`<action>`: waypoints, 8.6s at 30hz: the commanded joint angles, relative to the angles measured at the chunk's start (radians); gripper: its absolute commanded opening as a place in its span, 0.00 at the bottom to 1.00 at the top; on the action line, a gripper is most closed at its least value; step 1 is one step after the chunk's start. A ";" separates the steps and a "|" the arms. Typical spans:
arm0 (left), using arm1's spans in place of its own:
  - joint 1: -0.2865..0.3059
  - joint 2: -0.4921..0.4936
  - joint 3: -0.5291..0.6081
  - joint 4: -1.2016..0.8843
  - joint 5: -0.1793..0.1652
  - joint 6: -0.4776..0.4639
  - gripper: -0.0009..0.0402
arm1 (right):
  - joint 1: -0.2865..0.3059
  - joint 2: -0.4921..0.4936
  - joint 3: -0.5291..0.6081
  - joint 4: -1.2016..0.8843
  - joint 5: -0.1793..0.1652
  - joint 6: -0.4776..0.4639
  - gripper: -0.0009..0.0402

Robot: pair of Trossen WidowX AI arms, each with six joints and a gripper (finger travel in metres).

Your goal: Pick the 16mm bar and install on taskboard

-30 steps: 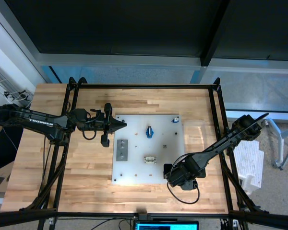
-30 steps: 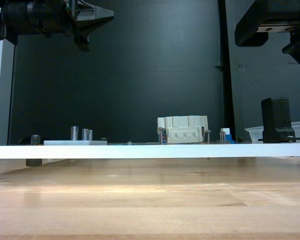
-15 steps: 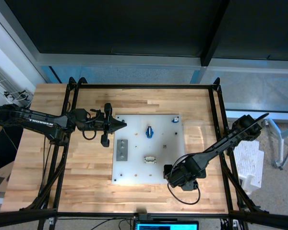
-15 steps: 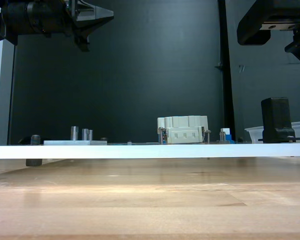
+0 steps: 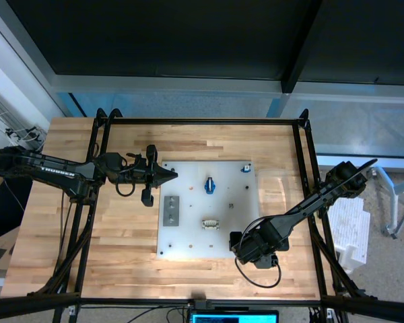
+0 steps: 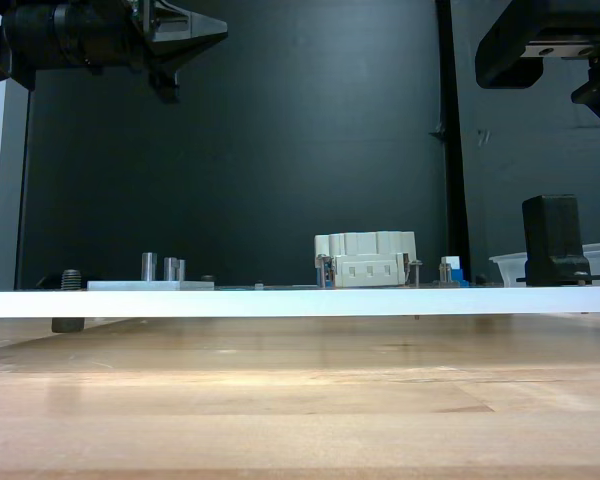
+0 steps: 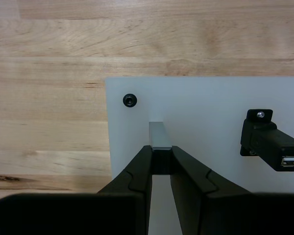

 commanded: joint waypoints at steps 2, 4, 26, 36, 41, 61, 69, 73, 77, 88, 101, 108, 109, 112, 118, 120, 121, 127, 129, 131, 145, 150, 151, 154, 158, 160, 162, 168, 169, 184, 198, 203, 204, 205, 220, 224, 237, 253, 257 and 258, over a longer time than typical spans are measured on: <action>0.000 0.000 0.000 0.000 0.000 0.000 0.02 | 0.001 0.000 0.000 0.002 0.001 0.001 0.02; 0.000 0.000 0.000 0.000 0.000 0.000 0.02 | 0.002 0.000 -0.002 0.004 0.001 0.001 0.02; 0.000 0.000 0.000 0.000 0.000 0.000 0.02 | 0.002 0.000 -0.059 0.069 0.000 -0.003 0.02; 0.000 0.000 0.000 0.000 0.000 0.000 0.02 | 0.004 0.000 -0.093 0.103 0.000 -0.003 0.02; 0.000 0.000 0.000 0.000 0.000 0.000 0.02 | 0.006 0.000 -0.096 0.108 0.000 -0.002 0.04; 0.000 0.000 0.000 0.000 0.000 0.000 0.02 | 0.013 -0.002 -0.078 0.089 0.000 0.001 0.39; 0.000 0.000 0.000 0.000 0.000 0.000 0.02 | 0.012 -0.025 -0.047 0.046 0.001 0.001 0.45; 0.000 0.000 0.000 0.000 0.000 0.000 0.02 | 0.012 -0.055 -0.045 0.034 0.004 0.002 0.44; 0.000 0.000 0.000 0.000 0.000 0.000 0.02 | 0.011 -0.076 -0.036 0.011 0.013 0.021 0.45; 0.000 0.000 0.000 0.000 0.000 0.000 0.02 | 0.010 -0.098 -0.014 -0.008 0.035 0.043 0.44; 0.000 0.000 0.000 0.000 0.000 0.000 0.02 | -0.035 -0.131 -0.017 -0.003 0.035 0.212 0.38; 0.000 0.000 0.000 0.000 0.000 0.000 0.02 | -0.098 -0.198 -0.030 -0.001 0.035 0.358 0.32; 0.000 0.000 0.000 0.000 0.000 0.000 0.02 | -0.110 -0.207 -0.032 0.002 0.036 0.385 0.31; 0.000 0.000 0.000 0.000 0.000 0.000 0.02 | -0.150 -0.233 -0.033 0.010 0.035 0.465 0.28; 0.000 0.000 0.000 0.000 0.000 0.000 0.02 | -0.243 -0.289 -0.039 0.046 0.035 0.586 0.18; 0.000 0.000 0.000 0.000 0.000 0.000 0.02 | -0.281 -0.308 -0.041 0.065 0.035 0.621 0.14; 0.000 0.000 0.000 0.000 0.000 0.000 0.02 | -0.302 -0.315 -0.042 0.074 0.035 0.634 0.11; 0.000 0.000 0.000 0.000 0.000 0.000 0.02 | -0.407 -0.361 -0.042 0.160 0.036 0.734 0.03; 0.000 0.000 0.000 0.000 0.000 0.000 0.02 | -0.435 -0.375 -0.042 0.205 0.037 0.780 0.03; 0.000 0.000 0.000 0.000 0.000 0.000 0.02 | -0.464 -0.386 -0.045 0.257 0.038 0.835 0.02; 0.000 0.000 0.000 0.000 0.000 0.000 0.02 | -0.568 -0.436 -0.084 0.574 0.037 0.961 0.02; 0.000 0.000 0.000 0.000 0.000 0.000 0.02 | -0.575 -0.459 -0.152 0.713 0.037 0.964 0.02; 0.000 0.000 0.000 0.000 0.000 0.000 0.02 | -0.576 -0.462 -0.165 0.741 0.038 0.967 0.02; 0.000 0.000 0.000 0.000 0.000 0.000 0.02 | -0.576 -0.475 -0.219 0.851 0.038 0.991 0.02; 0.000 0.000 0.000 0.000 0.000 0.000 0.02 | -0.581 -0.494 -0.292 1.001 0.048 1.014 0.02; 0.000 0.000 0.000 0.000 0.000 0.000 0.02 | -0.582 -0.506 -0.325 1.061 0.062 1.016 0.02; 0.000 0.000 0.000 0.000 0.000 0.000 0.02 | -0.582 -0.517 -0.362 1.132 0.061 1.024 0.02; 0.000 0.000 0.000 0.000 0.000 0.000 0.02 | -0.581 -0.557 -0.467 1.287 0.052 1.039 0.02; 0.000 0.000 0.000 0.000 0.000 0.000 0.02 | -0.581 -0.560 -0.482 1.309 0.052 1.039 0.02; 0.000 0.000 0.000 0.000 0.000 0.000 0.02 | -0.582 -0.584 -0.642 1.601 0.030 1.066 0.02; 0.000 0.000 0.000 0.000 0.000 0.000 0.02 | -0.582 -0.584 -0.653 1.604 0.026 1.072 0.02; 0.000 0.000 0.000 0.000 0.000 0.000 0.02 | -0.585 -0.584 -0.653 1.604 0.026 1.072 0.02; 0.000 0.000 0.000 0.000 0.000 0.000 0.02 | -0.586 -0.584 -0.653 1.604 0.026 1.072 0.02; 0.000 0.000 0.000 0.000 0.000 0.000 0.02 | -0.589 -0.584 -0.653 1.604 0.026 1.072 0.02; 0.000 0.000 0.000 0.000 0.000 0.000 0.02 | -0.590 -0.584 -0.654 1.601 0.025 1.064 0.02; 0.000 0.000 0.000 0.000 0.000 0.000 0.02 | -0.589 -0.584 -0.662 1.601 0.024 1.061 0.02; 0.000 0.000 0.000 0.000 0.000 0.000 0.02 | -0.588 -0.584 -0.670 1.617 0.023 1.061 0.02; 0.000 0.000 0.000 0.000 0.000 0.000 0.02 | -0.588 -0.584 -0.670 1.619 0.025 1.061 0.02; 0.000 0.000 0.000 0.000 0.000 0.000 0.02 | -0.588 -0.584 -0.670 1.618 0.025 1.061 0.02; 0.000 0.000 0.000 0.000 0.000 0.000 0.02 | -0.588 -0.584 -0.670 1.618 0.026 1.061 0.02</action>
